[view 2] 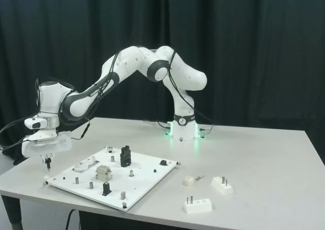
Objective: Place USB.
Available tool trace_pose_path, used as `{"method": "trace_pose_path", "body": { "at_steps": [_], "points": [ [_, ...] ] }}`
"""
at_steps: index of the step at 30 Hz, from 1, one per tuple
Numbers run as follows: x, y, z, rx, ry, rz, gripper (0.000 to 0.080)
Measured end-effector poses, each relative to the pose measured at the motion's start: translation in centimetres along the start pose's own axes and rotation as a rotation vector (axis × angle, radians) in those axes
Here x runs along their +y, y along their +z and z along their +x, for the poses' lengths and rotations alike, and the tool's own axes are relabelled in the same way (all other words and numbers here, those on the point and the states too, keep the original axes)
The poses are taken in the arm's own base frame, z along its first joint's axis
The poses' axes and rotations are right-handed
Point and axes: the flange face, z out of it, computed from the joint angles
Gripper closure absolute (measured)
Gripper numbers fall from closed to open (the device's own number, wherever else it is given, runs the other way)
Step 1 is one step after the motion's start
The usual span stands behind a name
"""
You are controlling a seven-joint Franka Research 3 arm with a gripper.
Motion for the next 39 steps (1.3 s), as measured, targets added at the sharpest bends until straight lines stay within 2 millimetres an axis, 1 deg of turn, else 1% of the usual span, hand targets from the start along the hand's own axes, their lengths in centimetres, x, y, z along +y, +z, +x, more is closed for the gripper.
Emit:
{"method": "trace_pose_path", "body": {
  "at_steps": [5, 11, 24, 29, 39],
  "points": [
    [0.2, -1.3, 0.0, -0.005, 0.003, 0.005, 0.0732],
    [0.3, -2.4, 0.1, -0.010, 0.010, 0.005, 0.0732],
    [0.1, -2.9, 0.5, -0.022, 0.057, -0.004, 0.0732],
    [-0.1, -3.2, 0.7, -0.026, 0.110, -0.004, 0.0732],
    [-0.1, -4.3, 1.4, -0.035, 0.173, -0.008, 0.0732]
  ]
}}
